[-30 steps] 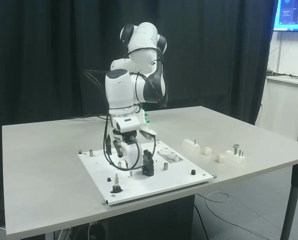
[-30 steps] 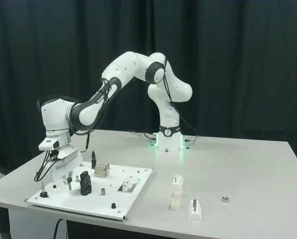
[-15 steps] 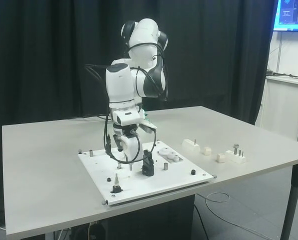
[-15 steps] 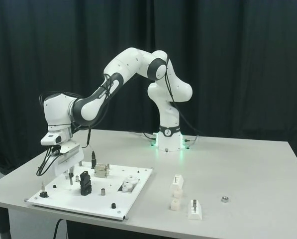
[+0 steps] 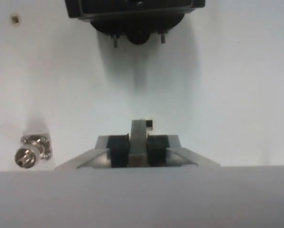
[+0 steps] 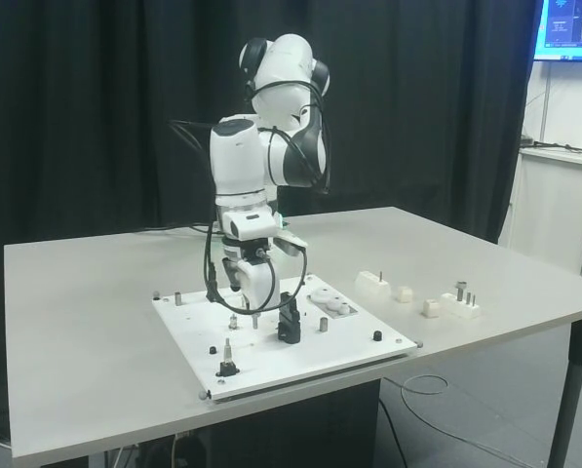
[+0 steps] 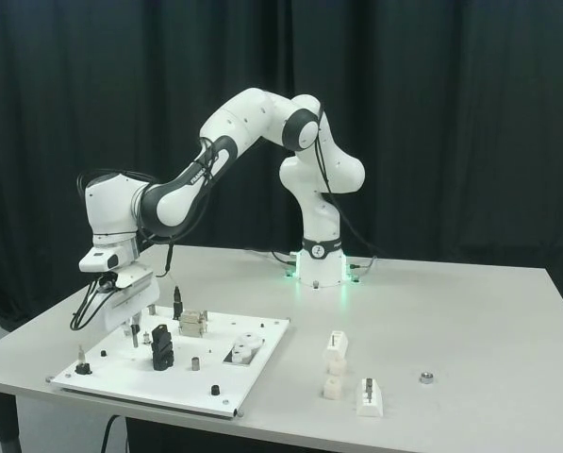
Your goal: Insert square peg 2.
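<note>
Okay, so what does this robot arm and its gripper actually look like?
The arm is white with rounded links and black bands at the joints. Black cables loop along it down to the wrist. A green light glows at its base. The gripper has two grey metal fingers with black pads.

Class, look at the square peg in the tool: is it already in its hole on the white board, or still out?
Out. In the wrist view the square peg is clamped between the tool pads, and in both room views its lower end hangs clear above the white board.
</note>
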Controlling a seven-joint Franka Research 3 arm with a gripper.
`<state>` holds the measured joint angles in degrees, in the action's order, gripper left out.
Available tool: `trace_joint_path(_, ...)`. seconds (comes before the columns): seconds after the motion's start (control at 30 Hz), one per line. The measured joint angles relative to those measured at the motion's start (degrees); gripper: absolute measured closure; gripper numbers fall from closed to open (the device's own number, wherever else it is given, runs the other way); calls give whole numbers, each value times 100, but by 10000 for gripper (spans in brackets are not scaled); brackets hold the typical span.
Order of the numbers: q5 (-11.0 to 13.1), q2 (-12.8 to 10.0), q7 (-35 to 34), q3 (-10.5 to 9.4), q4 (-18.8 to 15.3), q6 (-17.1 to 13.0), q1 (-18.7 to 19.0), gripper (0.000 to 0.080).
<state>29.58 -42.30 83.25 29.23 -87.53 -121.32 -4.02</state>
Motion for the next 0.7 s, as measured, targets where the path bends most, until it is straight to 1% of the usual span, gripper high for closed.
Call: trace_joint_path(0.7,0,24,-5,52,-26,-138,90,728)
